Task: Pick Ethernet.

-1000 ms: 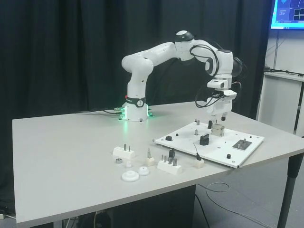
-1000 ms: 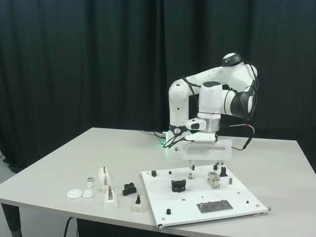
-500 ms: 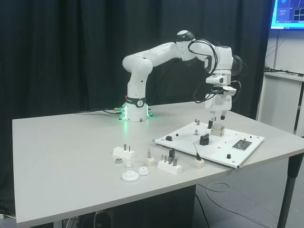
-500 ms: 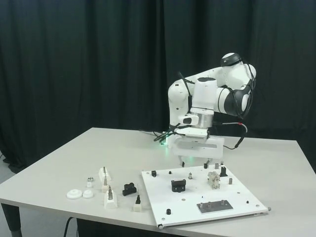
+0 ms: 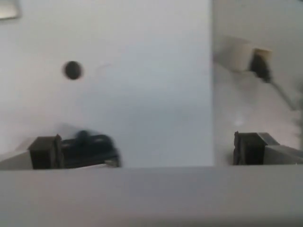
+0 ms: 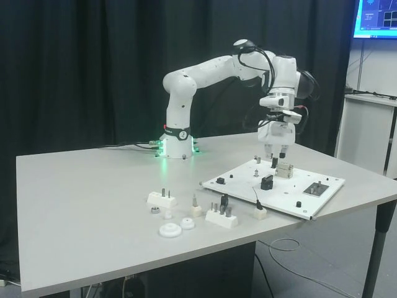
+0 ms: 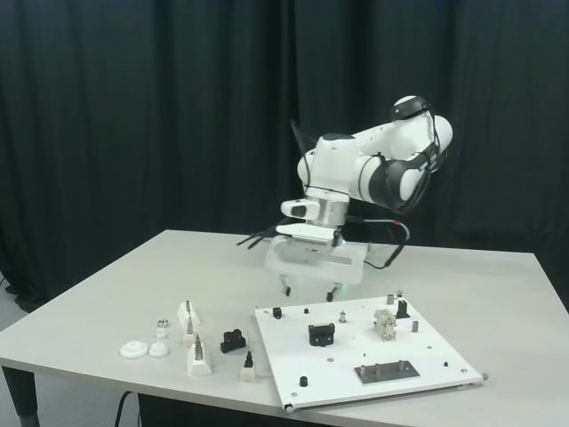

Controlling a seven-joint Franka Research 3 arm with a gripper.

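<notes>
Here, in the wrist view, the hand (image 5: 147, 150) has its fingers spread wide above the white board (image 5: 142, 94), and the Ethernet plug (image 5: 259, 66) stands in a small white holder (image 5: 236, 53) just off the board's edge. In the first room view, the hand (image 6: 273, 153) hangs over the board's far side, well apart from the Ethernet plug (image 6: 257, 202) on the grey worktop (image 6: 80, 186). In the second room view, the hand (image 7: 308, 291) hovers by the board's far corner, with the plug (image 7: 248, 359) beside the near edge.

The Ethernet plug (image 7: 248, 360) stands upright in a small white block (image 6: 259, 213) on the grey table (image 6: 87, 198). It sits just beside the white board's (image 7: 444, 356) near edge. Its thin black cable (image 6: 255, 196) rises above it.
</notes>
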